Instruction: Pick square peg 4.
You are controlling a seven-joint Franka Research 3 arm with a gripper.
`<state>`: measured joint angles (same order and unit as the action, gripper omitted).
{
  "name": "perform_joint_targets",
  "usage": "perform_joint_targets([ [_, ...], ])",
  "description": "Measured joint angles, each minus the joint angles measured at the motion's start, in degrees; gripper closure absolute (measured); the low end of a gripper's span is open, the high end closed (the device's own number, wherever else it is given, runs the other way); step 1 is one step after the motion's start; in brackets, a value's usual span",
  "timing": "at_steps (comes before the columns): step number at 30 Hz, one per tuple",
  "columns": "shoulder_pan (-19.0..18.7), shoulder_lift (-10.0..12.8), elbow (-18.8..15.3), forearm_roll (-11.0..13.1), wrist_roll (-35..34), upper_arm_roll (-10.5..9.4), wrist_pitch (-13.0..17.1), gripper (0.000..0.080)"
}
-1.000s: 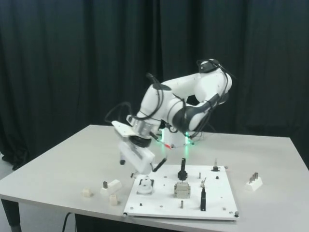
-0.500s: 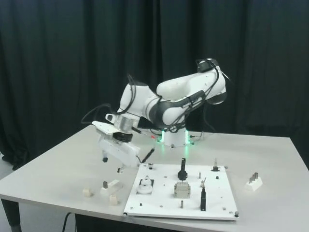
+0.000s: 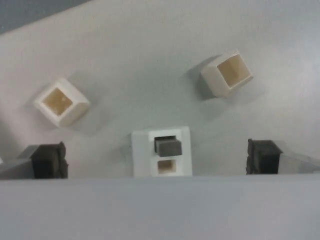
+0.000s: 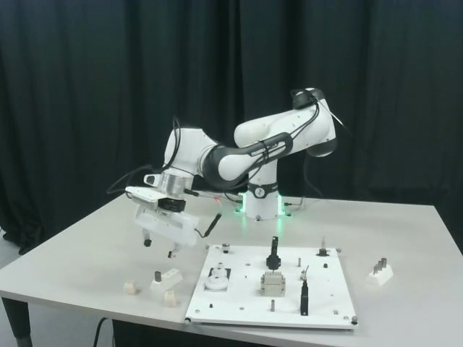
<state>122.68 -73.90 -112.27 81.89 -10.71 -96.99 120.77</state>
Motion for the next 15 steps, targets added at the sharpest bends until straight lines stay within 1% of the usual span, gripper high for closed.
perform_joint_targets([
  [8,0.89,-0.69,-1.42,4.49,5.57,-1.2,0.27,0.0003],
  [15,1.46,-1.23,-2.53,7.94,9.31,-2.95,1.84,0.0003],
])
